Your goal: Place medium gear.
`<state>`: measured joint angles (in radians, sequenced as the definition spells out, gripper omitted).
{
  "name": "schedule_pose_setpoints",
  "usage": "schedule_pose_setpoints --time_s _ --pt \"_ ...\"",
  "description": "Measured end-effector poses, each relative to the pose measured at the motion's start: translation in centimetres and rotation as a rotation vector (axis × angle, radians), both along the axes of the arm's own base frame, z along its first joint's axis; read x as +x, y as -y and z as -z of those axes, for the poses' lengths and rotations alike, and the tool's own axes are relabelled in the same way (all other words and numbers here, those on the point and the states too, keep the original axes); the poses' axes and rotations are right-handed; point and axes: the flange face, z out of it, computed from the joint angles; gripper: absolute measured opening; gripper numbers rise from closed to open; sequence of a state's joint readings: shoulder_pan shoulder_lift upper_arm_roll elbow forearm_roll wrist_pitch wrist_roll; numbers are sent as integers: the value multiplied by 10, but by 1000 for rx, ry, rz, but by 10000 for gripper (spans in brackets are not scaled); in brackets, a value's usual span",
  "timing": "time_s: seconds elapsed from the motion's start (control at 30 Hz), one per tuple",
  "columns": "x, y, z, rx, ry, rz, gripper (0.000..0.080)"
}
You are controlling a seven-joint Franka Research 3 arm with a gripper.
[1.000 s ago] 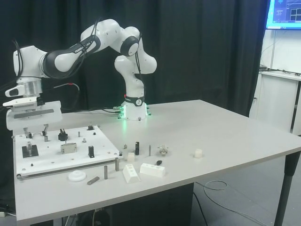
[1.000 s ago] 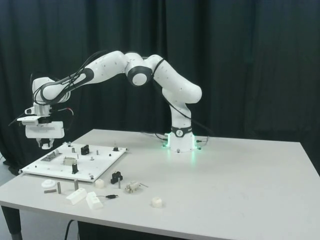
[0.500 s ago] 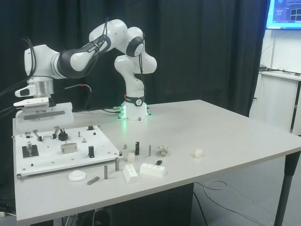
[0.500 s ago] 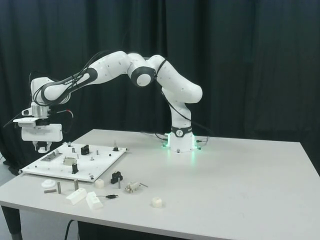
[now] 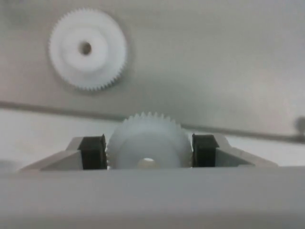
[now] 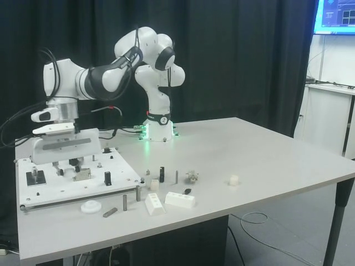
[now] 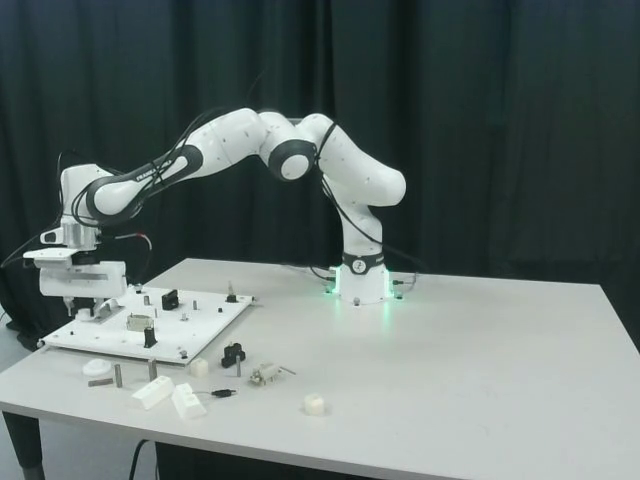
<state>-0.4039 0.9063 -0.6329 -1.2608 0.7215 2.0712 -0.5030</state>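
Medium gear, white and toothed, sits clamped between the two black pads of the hand; the pads press on its opposite edges, so the hand is closed on it. Only the upper part of the gear shows in the wrist view: its lower half, from the centre hole down, is cut off by the grey body of the hand across the bottom of that picture. In both room views the gear itself cannot be made out, hidden under the white hand.

The hand hangs over the far left part of the white assembly board, which lies on the left end of the grey tabletop. Whether the gear touches the board cannot be told.

A larger white gear lies flat beneath, apart from the held gear, and a dark board edge runs between them in the wrist view. In the first room view a white gear lies on the tabletop just off the board's near edge, beside a small dark pin.

Right of the board, small parts are scattered on the tabletop: two white blocks, a black upright piece, and a small white piece well apart to the right; their details are too small to tell.
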Motion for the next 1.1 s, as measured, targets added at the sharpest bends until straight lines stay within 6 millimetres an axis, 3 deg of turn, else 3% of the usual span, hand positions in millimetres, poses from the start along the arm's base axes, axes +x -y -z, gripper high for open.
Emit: schedule_pose_setpoints --time_s 0.53,1.1 --pt "35 -28 15 3 -10 -68 392" --pt "49 -45 40 9 -51 -93 390"
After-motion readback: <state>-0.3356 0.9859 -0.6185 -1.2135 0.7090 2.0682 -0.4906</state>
